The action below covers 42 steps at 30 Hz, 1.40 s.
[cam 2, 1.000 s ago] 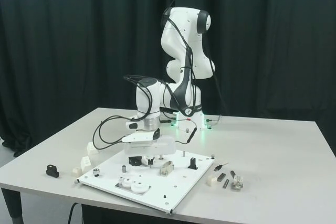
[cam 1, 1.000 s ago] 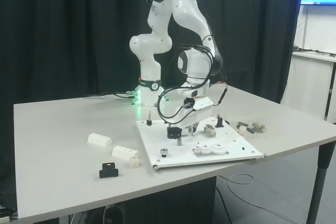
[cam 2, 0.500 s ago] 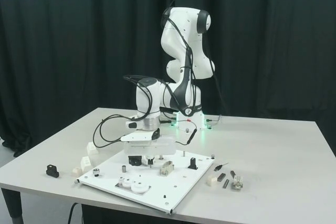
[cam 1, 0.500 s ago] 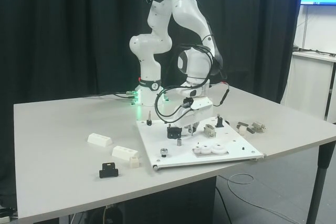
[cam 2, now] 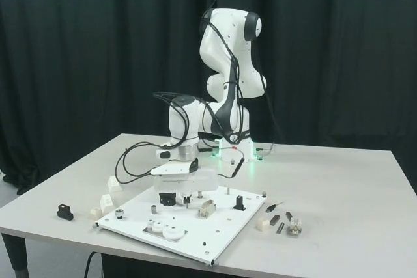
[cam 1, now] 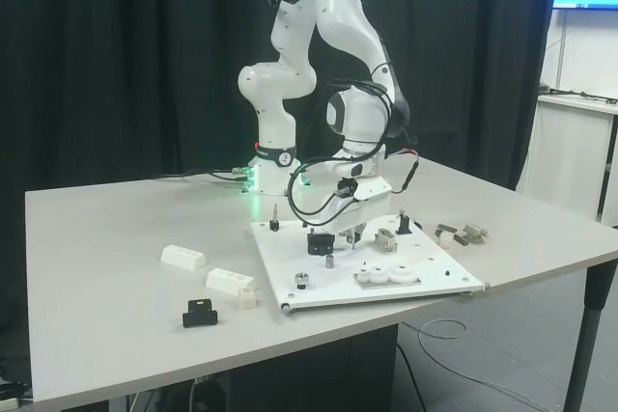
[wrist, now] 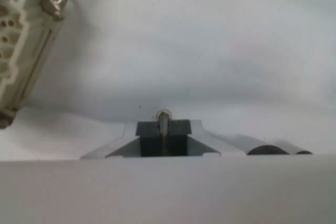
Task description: Remove square peg 1.
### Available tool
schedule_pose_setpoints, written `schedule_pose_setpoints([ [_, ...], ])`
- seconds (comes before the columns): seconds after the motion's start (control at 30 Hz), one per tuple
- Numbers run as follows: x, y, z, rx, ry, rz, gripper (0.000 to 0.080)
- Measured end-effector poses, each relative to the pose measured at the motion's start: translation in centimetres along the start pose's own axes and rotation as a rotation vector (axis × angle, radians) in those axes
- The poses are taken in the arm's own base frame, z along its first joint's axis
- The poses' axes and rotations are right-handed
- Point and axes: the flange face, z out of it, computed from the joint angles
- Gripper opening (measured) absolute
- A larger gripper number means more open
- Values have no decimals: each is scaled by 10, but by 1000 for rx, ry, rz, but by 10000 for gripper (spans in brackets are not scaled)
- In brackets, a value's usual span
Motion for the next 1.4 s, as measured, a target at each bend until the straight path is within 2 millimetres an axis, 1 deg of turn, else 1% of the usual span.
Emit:
schedule_pose_setpoints([
  [0.3, 0, 1, -2, 3, 2, -13, 23],
  [1.03, -1, 2, -5, 7, 5, 55, 23],
  [1.4, -1, 2, -6, 7, 7, -9, 23],
])
